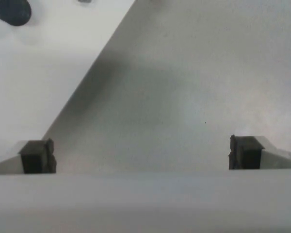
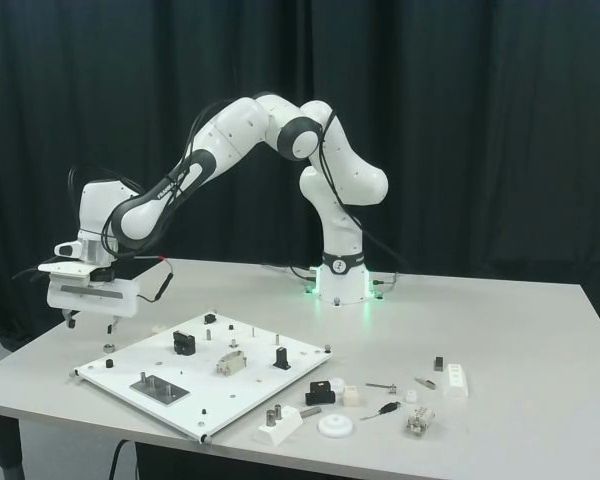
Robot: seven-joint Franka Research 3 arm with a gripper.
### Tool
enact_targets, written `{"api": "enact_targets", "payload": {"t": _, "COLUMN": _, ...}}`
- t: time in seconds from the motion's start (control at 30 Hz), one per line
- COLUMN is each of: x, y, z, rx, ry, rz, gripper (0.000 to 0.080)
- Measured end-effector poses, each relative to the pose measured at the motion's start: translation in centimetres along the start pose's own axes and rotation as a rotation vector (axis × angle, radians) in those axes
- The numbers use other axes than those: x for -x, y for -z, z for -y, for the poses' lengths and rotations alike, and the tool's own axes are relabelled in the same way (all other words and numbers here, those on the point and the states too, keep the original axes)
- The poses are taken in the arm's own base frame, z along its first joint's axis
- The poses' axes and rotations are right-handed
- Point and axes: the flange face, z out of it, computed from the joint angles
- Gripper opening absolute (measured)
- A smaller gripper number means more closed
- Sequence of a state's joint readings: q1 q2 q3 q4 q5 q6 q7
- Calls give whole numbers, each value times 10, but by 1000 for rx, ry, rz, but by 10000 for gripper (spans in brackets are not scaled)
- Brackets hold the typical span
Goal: Remove round peg 2.
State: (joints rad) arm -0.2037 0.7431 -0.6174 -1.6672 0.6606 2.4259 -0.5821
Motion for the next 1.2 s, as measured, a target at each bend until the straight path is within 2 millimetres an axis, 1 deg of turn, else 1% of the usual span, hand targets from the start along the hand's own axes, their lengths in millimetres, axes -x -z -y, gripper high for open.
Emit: {"api": "enact_targets", "payload": {"t": 1.2, "x": -5, "y": 4, "z": 1, "rx": 1, "ry": 5, "rz": -12, "gripper": 800}}
